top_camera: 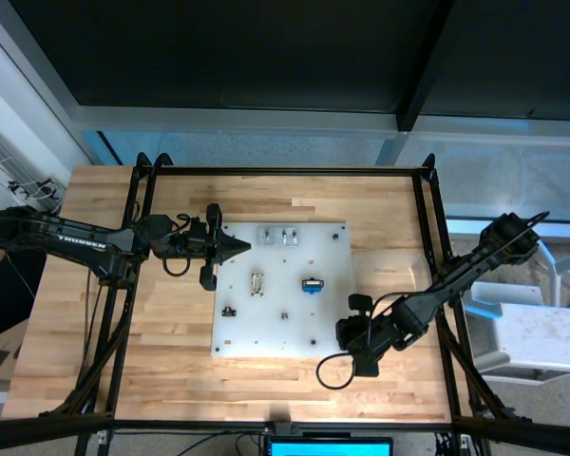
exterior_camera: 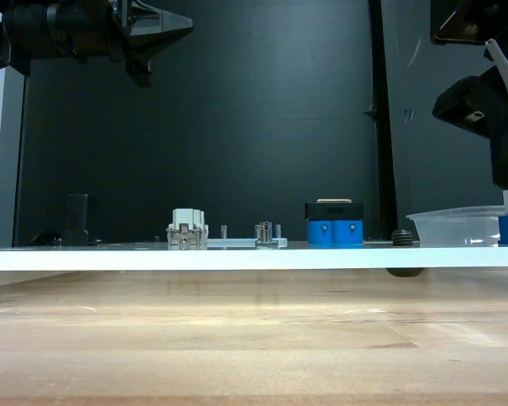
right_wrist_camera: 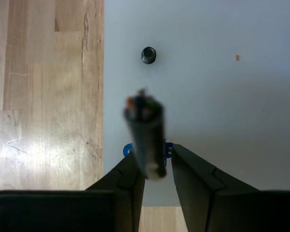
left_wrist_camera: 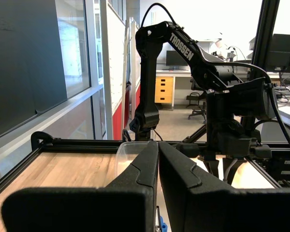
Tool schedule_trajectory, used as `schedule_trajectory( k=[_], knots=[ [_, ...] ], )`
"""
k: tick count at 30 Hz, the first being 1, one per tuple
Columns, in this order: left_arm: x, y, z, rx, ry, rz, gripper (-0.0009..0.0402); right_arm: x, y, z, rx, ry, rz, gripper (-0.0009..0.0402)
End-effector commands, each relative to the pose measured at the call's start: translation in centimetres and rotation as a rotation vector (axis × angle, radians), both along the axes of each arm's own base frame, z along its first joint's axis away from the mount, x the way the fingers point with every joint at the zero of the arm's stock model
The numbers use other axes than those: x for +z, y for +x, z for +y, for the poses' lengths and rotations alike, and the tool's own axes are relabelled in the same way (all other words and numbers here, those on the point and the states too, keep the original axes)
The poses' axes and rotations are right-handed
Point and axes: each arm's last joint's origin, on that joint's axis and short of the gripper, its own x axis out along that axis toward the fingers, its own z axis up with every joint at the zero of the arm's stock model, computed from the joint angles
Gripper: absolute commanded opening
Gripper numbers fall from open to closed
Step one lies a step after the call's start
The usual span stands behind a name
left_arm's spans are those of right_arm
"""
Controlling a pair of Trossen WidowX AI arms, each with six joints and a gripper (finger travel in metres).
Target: Remove the rj45 connector and place it in the container
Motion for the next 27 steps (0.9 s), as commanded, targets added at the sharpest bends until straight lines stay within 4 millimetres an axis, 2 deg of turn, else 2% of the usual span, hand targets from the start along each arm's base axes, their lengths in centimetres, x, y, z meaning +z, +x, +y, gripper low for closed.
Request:
schedule_trajectory(
  k=[1, 5, 16, 27],
  knots=[
    [0.0, 0.0, 0.0, 0.0, 0.0, -0.001, 0.0, 0.0, 0.0, 0.0, -0.002, -0.005, -0.001, 0.0039],
    [0.0, 0.0, 0.0, 0.0, 0.0, -0.001, 0.0, 0.0, 0.1, 0.0, 0.0, 0.0, -0.009, -0.0004],
    [0.0, 0.0, 0.0, 0.0, 0.0, -0.001, 0.0, 0.3, 0.1, 0.1, 0.0, 0.013, -0.025, 0.0],
    [0.0, 0.0, 0.0, 0.0, 0.0, -0.001, 0.0, 2.7, -0.6, -0.5, 0.007, 0.045, -0.076, 0.0]
  ],
)
